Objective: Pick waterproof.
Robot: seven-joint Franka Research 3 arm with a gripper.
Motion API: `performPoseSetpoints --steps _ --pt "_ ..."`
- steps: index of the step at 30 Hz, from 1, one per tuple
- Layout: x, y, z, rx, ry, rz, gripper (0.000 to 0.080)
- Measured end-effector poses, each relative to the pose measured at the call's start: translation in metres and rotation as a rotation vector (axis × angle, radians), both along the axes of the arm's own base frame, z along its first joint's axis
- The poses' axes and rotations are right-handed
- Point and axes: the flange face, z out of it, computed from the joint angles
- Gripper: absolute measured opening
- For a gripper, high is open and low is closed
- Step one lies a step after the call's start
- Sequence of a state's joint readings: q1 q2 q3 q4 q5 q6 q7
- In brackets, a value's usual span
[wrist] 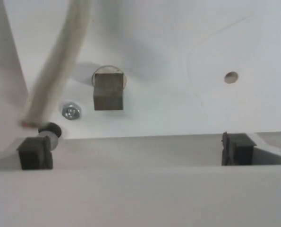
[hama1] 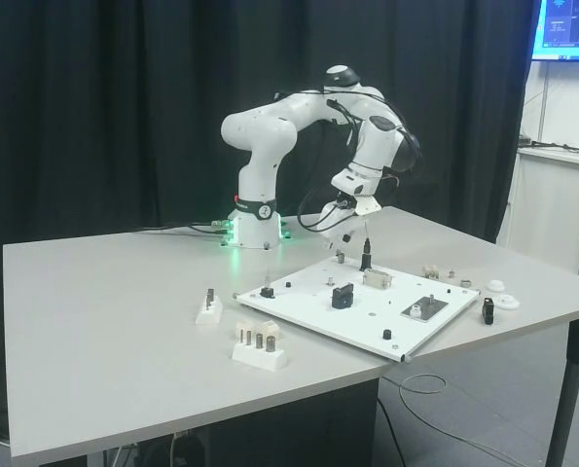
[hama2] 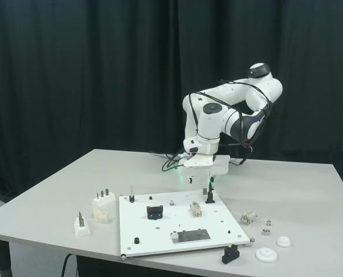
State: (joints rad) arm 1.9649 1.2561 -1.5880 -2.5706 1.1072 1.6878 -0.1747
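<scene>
Waterproof connector (wrist: 108,91) sits between the wide-open, empty tool (wrist: 135,150) fingers.

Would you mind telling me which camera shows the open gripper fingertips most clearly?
The wrist view: both fingertips stand wide apart over the white board. In both room views the gripper is only a small shape above the board.

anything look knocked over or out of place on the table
Nothing stands out. The white board lies flat on the grey table, and the small parts on it stand upright. The loose pieces beside it, such as the white discs, sit apart and undisturbed. The gripper hovers open over the board's far edge.
</scene>
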Motion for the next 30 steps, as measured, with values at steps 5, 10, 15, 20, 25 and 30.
performPoseSetpoints --steps 5,10,15,20,25,30 --pt "0.003 0.000 0.011 0.000 -0.012 0.001 0.0800" --pt "0.006 -0.001 0.022 0.003 -0.026 0.000 0.0800" --pt "0.007 -0.001 0.034 0.011 -0.034 -0.001 0.0800" --pt "0.008 0.000 0.047 0.026 -0.044 -0.007 0.0800" --pt "0.008 0.003 0.060 0.042 -0.053 -0.017 0.0800" --pt "0.007 0.009 0.074 0.045 -0.067 -0.046 0.0800"
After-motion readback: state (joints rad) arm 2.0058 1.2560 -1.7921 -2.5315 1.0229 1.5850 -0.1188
